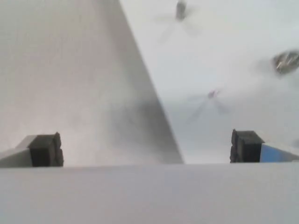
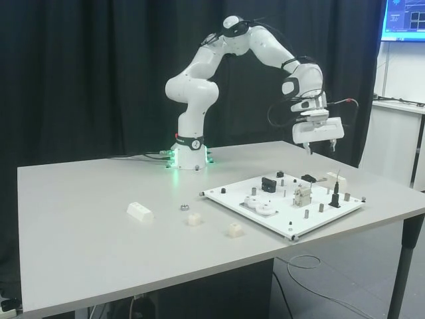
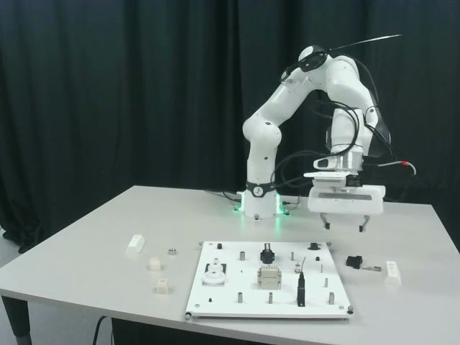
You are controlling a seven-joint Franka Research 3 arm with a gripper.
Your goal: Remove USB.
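Fingers (image 3: 343,224) spread wide, empty, hanging high above white board's (image 3: 269,305) far edge. USB plug (image 3: 301,290) standing upright in board, near front, well apart from fingers.

Black curtain (image 3: 108,93) behind; grey table (image 2: 80,219); screen (image 2: 404,20) at corner.

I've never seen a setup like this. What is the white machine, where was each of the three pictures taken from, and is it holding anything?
The white machine is a robot arm bolted to a grey table. Two pictures come from cameras in the room; the third looks down from the arm's wrist past its two black fingers. Its gripper hangs open above the table, holding nothing. Below lies a white board carrying small parts, including an upright black plug. A few small white blocks lie loose on the table.
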